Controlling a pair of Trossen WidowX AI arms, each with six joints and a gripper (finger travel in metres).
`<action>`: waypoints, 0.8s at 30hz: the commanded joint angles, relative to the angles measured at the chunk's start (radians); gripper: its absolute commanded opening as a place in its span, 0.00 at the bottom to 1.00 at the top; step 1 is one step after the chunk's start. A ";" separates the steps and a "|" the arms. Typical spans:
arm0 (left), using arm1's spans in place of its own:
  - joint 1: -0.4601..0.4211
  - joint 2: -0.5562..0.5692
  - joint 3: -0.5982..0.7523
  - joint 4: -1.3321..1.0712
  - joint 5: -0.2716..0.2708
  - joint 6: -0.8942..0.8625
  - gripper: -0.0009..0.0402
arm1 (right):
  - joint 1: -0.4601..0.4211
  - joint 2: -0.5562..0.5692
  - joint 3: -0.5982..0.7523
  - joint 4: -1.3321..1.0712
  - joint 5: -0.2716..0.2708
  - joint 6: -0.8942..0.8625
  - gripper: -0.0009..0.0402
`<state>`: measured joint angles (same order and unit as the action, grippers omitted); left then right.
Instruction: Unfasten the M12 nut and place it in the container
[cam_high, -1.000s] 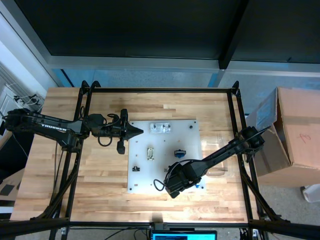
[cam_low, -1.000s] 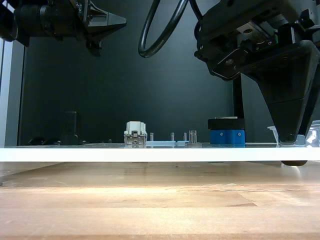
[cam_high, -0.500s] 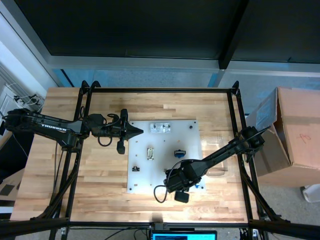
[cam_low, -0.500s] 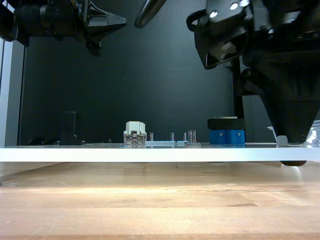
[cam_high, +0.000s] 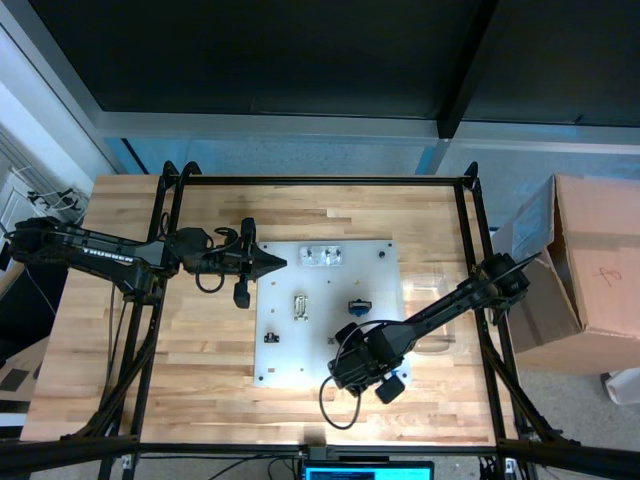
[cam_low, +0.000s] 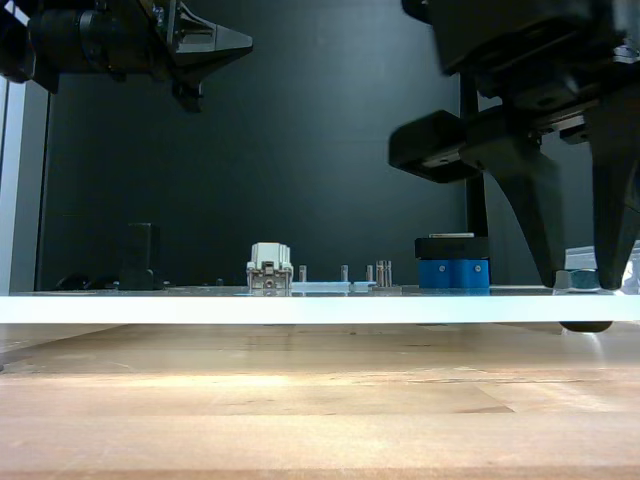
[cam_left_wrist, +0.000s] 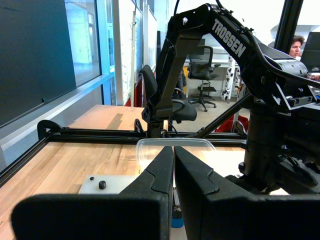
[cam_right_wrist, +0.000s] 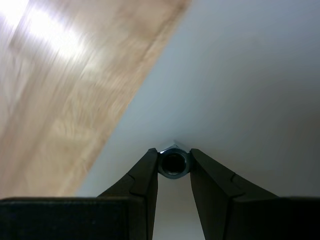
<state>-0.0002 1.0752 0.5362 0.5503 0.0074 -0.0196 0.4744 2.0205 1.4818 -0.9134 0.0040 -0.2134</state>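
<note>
Down at the white board's (cam_high: 290, 372) near right edge, silver nut (cam_right_wrist: 174, 164) pinched by right gripper (cam_low: 580, 281); left gripper (cam_high: 277, 263) pressed together, high over the left edge.

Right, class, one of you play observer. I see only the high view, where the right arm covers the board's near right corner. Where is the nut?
Observer: The right wrist view shows the nut between the right gripper's fingers, both touching it, over the white board.
Operator: Is it off its stud?
Observer: I cannot tell. The low view puts it down at board level, between the fingertips.
Operator: And the left gripper?
Observer: The left wrist view shows the left gripper with its fingers shut.
</note>
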 joint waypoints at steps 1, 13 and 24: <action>0.000 0.000 0.000 0.000 0.000 0.000 0.02 | -0.001 0.001 0.000 -0.008 0.003 -0.197 0.14; 0.000 0.000 0.000 0.000 0.000 0.000 0.02 | -0.002 0.000 0.000 -0.013 0.004 -0.638 0.14; 0.000 0.000 0.000 0.000 0.000 0.000 0.02 | -0.001 -0.001 0.000 -0.021 0.003 -0.637 0.27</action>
<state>-0.0002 1.0752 0.5358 0.5503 0.0071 -0.0200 0.4732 2.0201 1.4818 -0.9272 0.0071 -0.8524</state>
